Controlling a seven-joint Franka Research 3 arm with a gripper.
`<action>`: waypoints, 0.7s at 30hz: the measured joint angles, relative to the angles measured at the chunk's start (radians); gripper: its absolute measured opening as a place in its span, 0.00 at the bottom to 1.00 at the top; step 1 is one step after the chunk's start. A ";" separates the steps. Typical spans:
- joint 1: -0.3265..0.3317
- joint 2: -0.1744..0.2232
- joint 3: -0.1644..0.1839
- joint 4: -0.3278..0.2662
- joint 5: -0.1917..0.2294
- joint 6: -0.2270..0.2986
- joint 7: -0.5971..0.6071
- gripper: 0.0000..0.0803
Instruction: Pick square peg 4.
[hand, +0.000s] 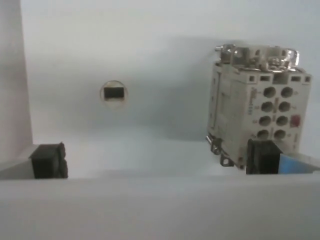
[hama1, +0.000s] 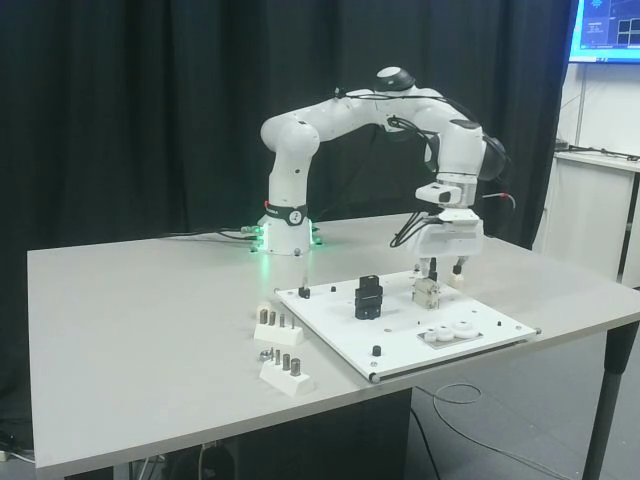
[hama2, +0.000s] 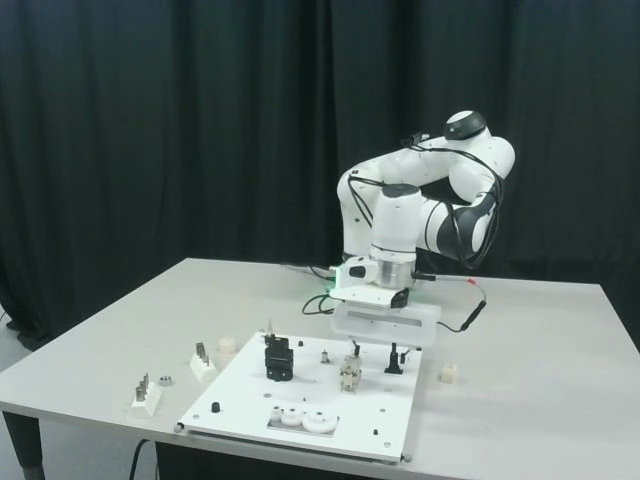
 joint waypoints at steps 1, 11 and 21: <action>0.000 0.000 -0.001 -0.001 -0.001 0.000 0.003 1.00; -0.001 0.001 -0.017 -0.013 -0.001 0.001 0.008 1.00; -0.001 0.001 -0.031 -0.018 -0.001 0.001 0.008 1.00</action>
